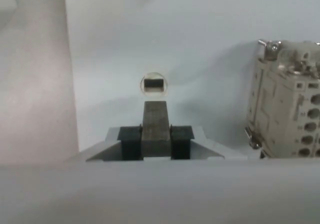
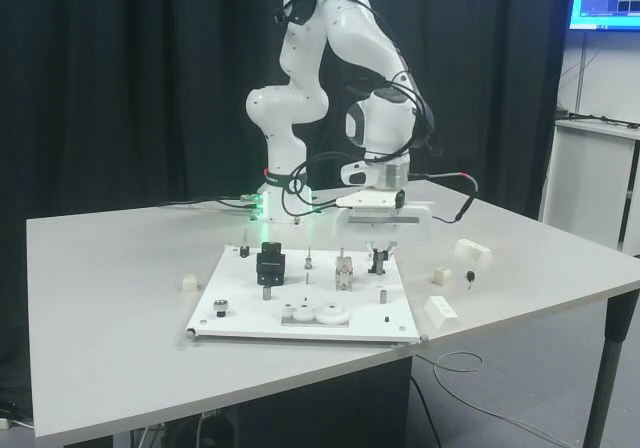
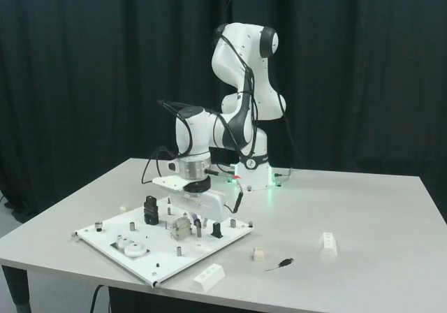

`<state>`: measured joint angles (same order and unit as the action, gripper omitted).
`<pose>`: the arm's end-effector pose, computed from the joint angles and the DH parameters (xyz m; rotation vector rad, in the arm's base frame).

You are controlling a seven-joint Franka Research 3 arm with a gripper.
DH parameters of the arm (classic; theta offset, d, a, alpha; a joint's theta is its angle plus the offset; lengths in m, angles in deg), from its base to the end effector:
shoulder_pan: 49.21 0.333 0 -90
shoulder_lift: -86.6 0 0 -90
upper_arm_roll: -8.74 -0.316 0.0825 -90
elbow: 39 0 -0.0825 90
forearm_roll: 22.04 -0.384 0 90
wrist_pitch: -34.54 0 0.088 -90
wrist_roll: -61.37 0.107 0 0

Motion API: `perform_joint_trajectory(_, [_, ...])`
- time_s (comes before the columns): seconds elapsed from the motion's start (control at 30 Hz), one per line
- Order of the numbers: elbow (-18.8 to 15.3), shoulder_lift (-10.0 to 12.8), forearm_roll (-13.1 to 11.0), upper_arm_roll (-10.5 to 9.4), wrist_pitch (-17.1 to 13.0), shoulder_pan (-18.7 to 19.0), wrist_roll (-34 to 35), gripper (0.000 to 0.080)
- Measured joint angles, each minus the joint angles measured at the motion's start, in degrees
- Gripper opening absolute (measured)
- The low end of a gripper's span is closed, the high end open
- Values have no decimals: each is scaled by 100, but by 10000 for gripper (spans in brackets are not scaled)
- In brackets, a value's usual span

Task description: Place square peg 3.

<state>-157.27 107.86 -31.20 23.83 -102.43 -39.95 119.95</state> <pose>0.5850 -0.0556 0.2553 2.5676 -1.8080 -0.0472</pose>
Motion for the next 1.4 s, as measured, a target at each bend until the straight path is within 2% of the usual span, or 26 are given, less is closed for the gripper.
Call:
perform_joint_trajectory(0.4, [-1,-155,5,0,123,23,-7,115])
perform_joint_trajectory(1.4, [0,-164,9,-1,117,41,-118,115])
